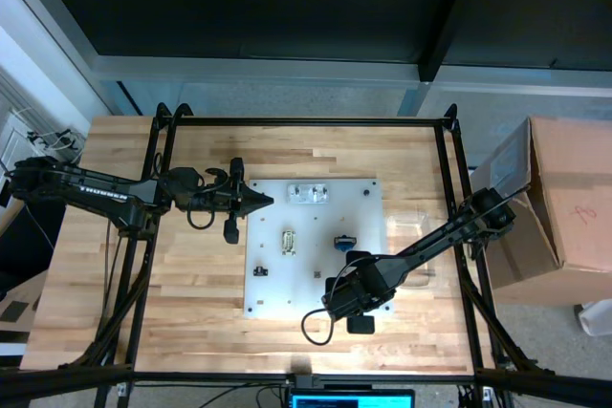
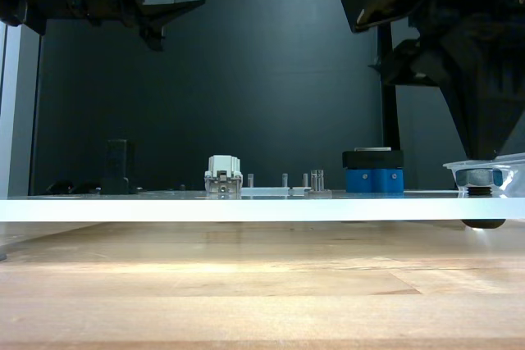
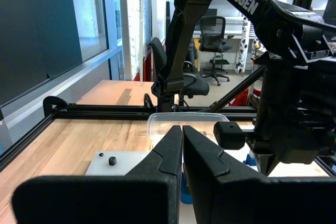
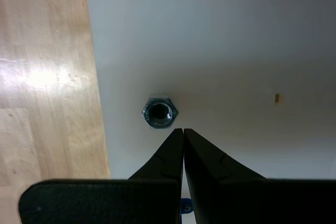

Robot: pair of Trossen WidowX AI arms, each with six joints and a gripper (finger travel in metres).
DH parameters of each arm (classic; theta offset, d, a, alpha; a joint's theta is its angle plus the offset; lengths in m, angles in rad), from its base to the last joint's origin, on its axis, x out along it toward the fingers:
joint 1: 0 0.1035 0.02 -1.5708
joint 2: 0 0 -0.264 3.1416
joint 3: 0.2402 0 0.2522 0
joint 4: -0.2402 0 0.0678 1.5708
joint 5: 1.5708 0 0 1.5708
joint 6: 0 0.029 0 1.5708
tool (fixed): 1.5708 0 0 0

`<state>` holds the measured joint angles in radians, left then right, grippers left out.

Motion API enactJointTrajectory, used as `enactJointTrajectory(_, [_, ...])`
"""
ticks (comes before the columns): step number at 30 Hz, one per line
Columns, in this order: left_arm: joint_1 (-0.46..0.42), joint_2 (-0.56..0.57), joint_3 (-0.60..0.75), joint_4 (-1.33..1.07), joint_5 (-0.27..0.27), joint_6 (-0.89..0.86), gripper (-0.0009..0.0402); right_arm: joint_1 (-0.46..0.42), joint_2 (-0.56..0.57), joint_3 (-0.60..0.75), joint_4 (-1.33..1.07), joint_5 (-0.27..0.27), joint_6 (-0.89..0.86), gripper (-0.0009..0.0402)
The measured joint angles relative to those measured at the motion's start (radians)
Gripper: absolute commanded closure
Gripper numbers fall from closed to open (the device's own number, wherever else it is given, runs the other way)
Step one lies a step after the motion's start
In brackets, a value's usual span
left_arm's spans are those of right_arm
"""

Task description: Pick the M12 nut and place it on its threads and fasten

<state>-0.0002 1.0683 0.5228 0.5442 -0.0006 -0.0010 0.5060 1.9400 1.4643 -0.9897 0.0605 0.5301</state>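
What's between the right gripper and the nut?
Only bare white board, in the right wrist view. The right gripper, shut, hangs close by the nut on its stud. The left gripper, shut, hovers over the board's left edge.

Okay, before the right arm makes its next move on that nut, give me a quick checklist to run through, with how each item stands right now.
1. Nut on its stud: ok. In the low view the M12 nut sits on top of the stud.
2. Nut run fully down: not ok. Black ribs show beneath it.
3. Right gripper gripping the nut: not ok. Its jaws are shut on nothing, tips just beside the nut.
4. Threads engaged straight: cannot tell.
5. Left gripper out of the way: ok. It is raised over the left edge of the board, jaws shut, far from the stud.
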Motion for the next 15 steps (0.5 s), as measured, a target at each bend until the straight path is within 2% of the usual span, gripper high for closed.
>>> enactJointTrajectory(13, [0.000,0.000,0.000,0.000,0.000,0.000,0.0393,0.000,0.000,-0.029,0.040,-0.002,0.000,0.0394])
enactJointTrajectory(14, [0.000,0.000,0.000,0.000,0.000,0.000,0.0393,0.001,0.000,-0.029,0.041,-0.014,0.000,0.0393])
enactJointTrajectory(15, [0.000,0.000,0.000,0.000,0.000,0.000,0.0393,0.001,0.000,-0.029,0.042,-0.048,-0.002,0.0393])
